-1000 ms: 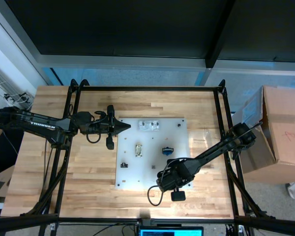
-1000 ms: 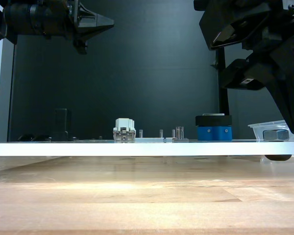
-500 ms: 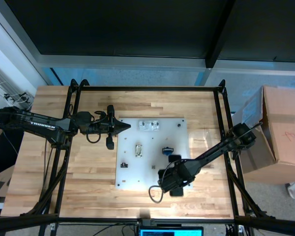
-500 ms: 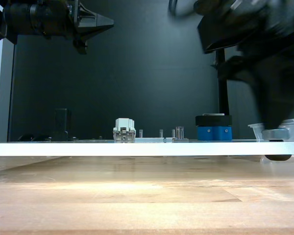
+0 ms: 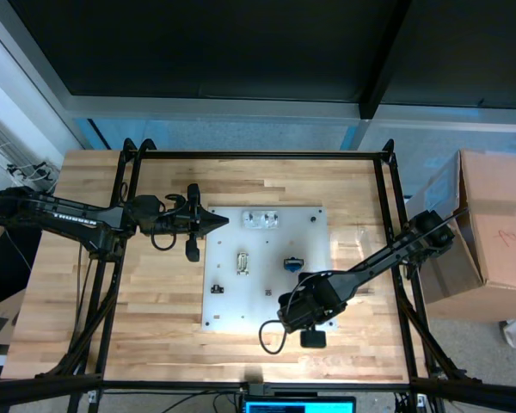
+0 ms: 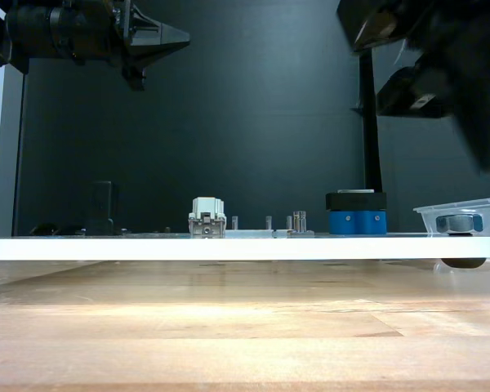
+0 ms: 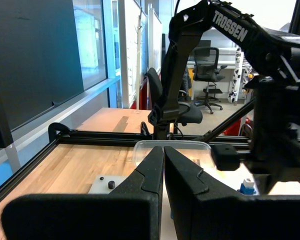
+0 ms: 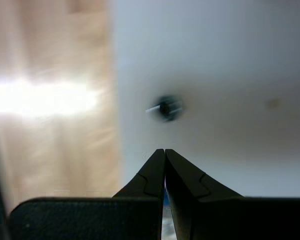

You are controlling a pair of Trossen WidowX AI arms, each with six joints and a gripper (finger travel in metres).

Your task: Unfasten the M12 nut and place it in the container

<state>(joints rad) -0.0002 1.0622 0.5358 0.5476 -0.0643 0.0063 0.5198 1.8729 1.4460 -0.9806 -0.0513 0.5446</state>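
**Where the M12 nut (image 6: pixel 459 222) sits, relative to my jaws**

Though it shows at board level, bore upright, in line with the clear tray (image 6: pixel 470 206), I cannot tell if it is on its stud. Right jaws: pressed together, empty, high over the near right edge of the white board (image 5: pixel 228 314), nut below; nearer. Left jaws: pressed together, empty, at the far left edge, well apart.

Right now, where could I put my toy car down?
Bare table wood along the near edge, at left. Bare board beneath the left pincer, raised at its far left. Crowded: board's right, with nut, tray, and right pincer shut above.
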